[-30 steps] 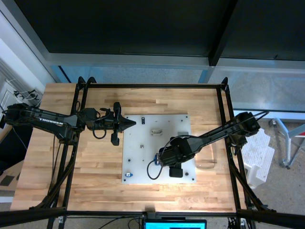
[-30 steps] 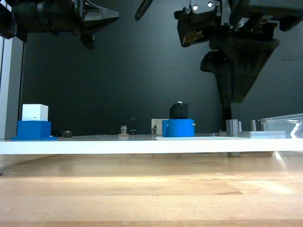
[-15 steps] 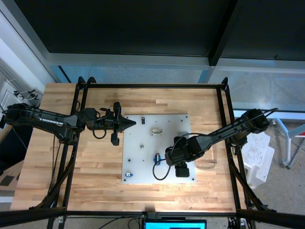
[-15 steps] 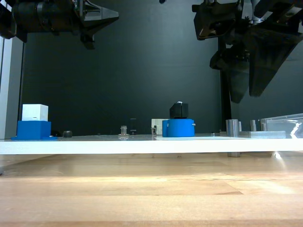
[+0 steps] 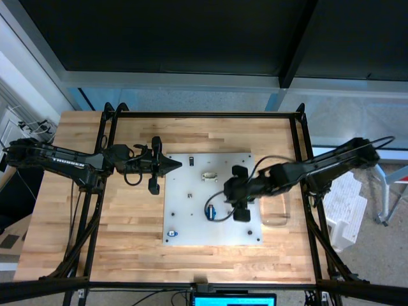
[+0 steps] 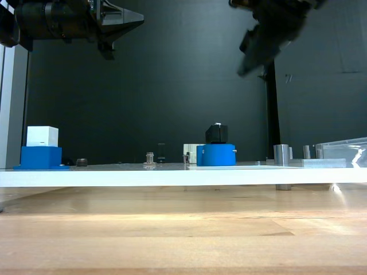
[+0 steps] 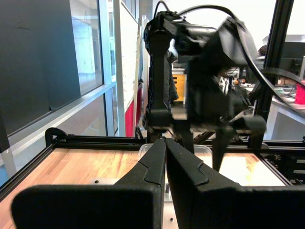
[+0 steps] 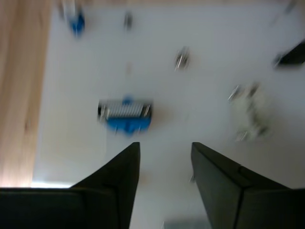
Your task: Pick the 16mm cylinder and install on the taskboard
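The cylinder [image 6: 281, 155] stands upright in the taskboard [image 5: 191, 220], toward its near right corner, with its lower end poking out below. The right gripper [image 8: 164, 144] hangs over the taskboard's right half, jaws apart and empty; the low view shows it blurred and cut off. The left gripper [image 7: 165, 141] is at the taskboard's left edge, jaws together.
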